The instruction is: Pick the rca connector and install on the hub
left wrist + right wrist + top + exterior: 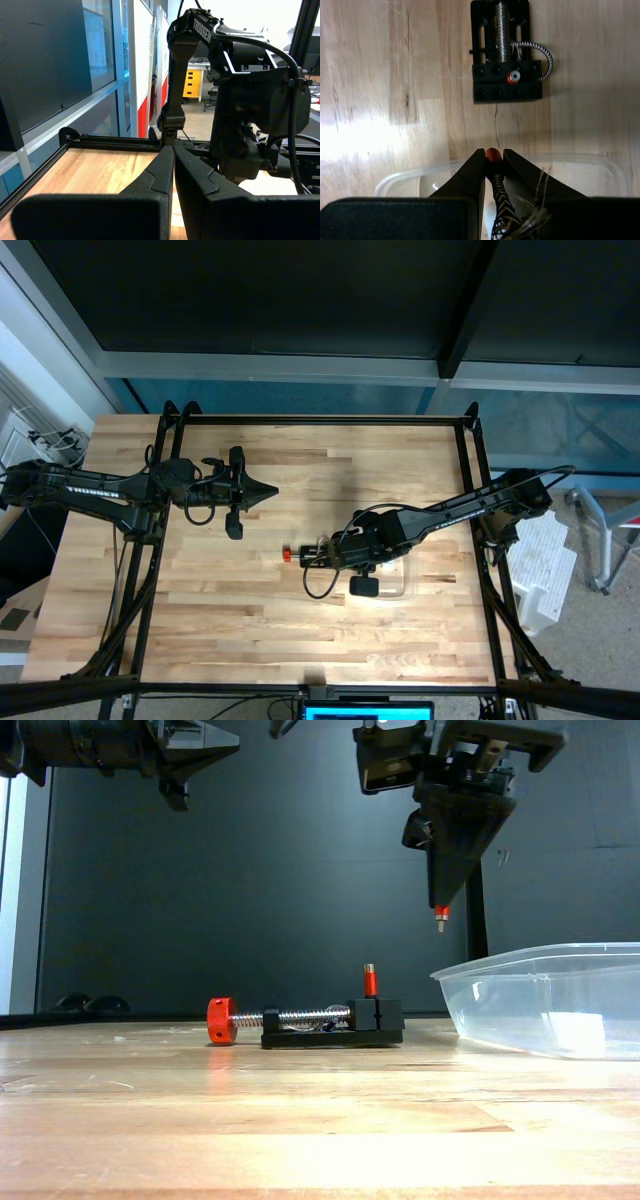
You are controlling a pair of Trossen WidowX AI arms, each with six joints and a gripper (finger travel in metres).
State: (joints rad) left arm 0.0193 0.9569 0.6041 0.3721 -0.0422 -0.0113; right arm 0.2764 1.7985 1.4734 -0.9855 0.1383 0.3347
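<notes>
Red-tipped rca connector [440, 917] in right gripper [493, 155] near black hub [490, 92]; left gripper [173, 150] aloft

- The rca connector [493, 154] is pinched between the closed fingers of the right gripper [493, 151], above the hub [485, 92]; only its red end shows
- The right wrist view cuts off the hub's knob end
- The low view's edges crop the left gripper [236, 737], pressed closed high over the table's left side, and the clear tray [540, 990]
- From the high view, the connector is too small to tell
</notes>
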